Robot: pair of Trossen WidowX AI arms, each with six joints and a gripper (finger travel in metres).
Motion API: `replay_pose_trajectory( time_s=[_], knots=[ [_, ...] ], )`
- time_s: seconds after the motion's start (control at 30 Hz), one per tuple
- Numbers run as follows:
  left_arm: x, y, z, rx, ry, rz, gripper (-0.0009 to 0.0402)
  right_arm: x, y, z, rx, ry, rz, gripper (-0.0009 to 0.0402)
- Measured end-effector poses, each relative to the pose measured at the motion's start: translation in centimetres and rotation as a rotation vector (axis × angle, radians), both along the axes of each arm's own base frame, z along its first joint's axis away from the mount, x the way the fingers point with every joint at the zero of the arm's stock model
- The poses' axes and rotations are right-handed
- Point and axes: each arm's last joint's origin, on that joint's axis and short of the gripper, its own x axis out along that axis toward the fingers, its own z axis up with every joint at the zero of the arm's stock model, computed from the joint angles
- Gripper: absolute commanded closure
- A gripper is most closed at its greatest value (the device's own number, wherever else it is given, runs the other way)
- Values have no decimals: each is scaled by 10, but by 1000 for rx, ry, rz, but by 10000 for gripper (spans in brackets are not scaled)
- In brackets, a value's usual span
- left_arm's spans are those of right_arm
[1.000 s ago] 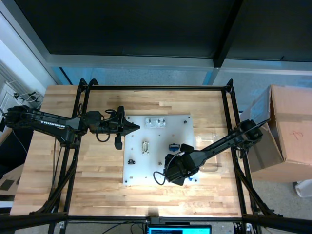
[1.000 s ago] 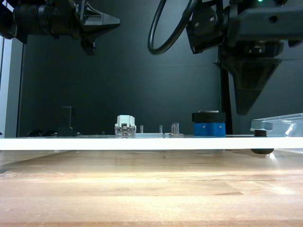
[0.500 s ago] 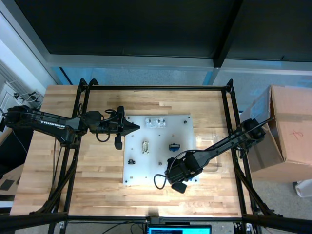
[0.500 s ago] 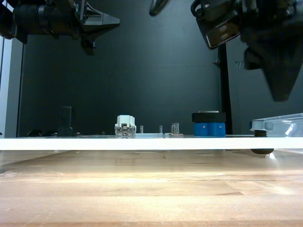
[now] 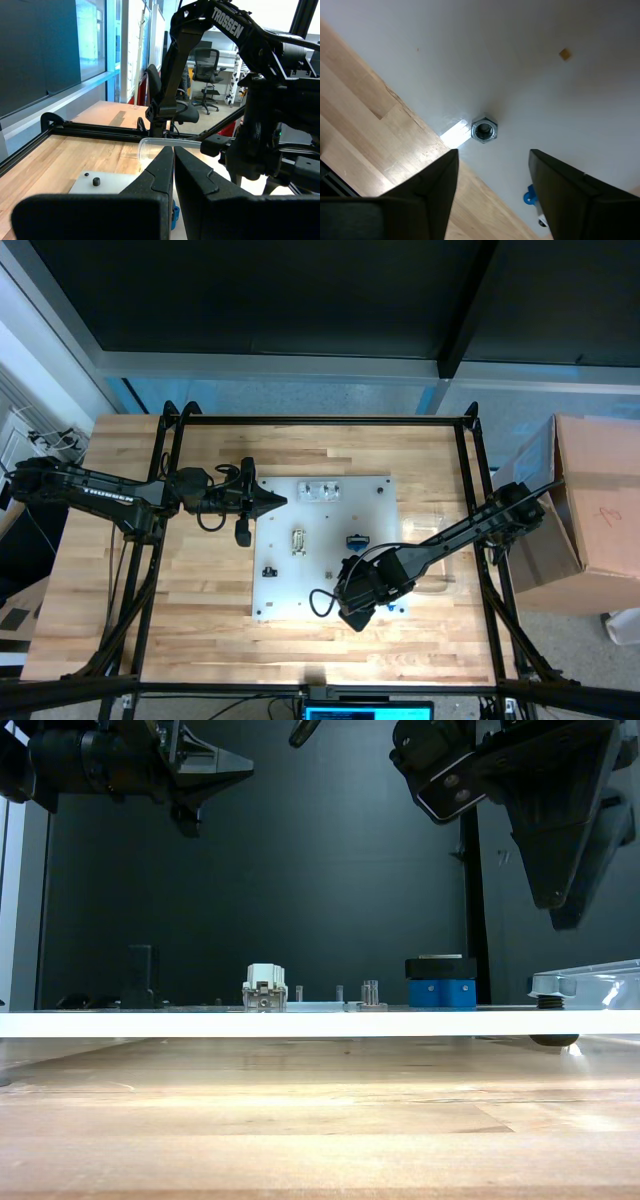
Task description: Unfasten the M12 nut and place it in the container
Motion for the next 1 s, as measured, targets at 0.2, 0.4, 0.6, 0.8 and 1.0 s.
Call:
replay_pose_trajectory(
  time_s=[0.2, 0.4, 0.6, 0.8, 1.0],
  knots=[
    [0, 0, 0, 0, 0, 0, 393, 9, 2, -15, -18, -13, -18, 165],
    [0, 0, 0, 0, 0, 0, 393, 16, 2, -31, -47, 1, -8, 181],
    [0, 0, 0, 0, 0, 0, 393, 20, 4, -39, -29, 8, 3, 207],
    [0, 0, 0, 0, 0, 0, 393, 19, 4, -40, -33, 19, 11, 244],
    [0, 0, 0, 0, 0, 0, 393, 17, 3, -40, -40, 32, 23, 278]
  ],
)
